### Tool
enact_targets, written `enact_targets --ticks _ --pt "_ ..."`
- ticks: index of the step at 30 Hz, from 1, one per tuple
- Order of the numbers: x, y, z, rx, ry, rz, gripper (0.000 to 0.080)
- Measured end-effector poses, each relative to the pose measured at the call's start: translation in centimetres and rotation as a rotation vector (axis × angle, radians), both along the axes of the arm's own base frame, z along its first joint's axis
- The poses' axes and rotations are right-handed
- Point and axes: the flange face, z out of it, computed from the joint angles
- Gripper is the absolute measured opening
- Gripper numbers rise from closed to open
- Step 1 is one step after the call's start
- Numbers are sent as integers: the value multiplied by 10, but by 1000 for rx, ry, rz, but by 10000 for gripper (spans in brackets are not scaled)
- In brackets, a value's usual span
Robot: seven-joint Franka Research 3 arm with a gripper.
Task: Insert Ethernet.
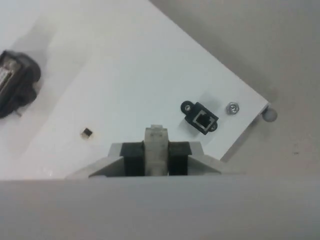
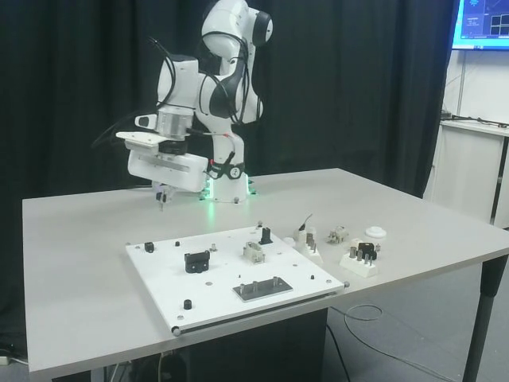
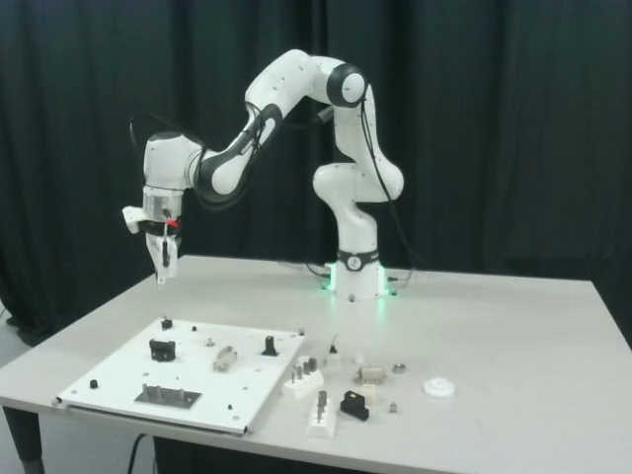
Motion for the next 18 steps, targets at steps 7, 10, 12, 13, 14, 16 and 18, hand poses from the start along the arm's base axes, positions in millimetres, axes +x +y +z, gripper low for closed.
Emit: enact_targets --ticks 7,10,12,13,14,16,18 --pt "-6 -9 2 -3 -25 -99 94" --pt "-9 -13 3 -5 -31 -144 94" --pt "-11 -15 3 -5 -38 -191 94" --pt "-12 -17 3 -5 -41 -216 94" --pt "-13 -18 2 -5 -43 -238 94" --pt "-15 -20 2 -6 -47 -276 94" --pt "-17 -22 0 -6 -48 -305 94"
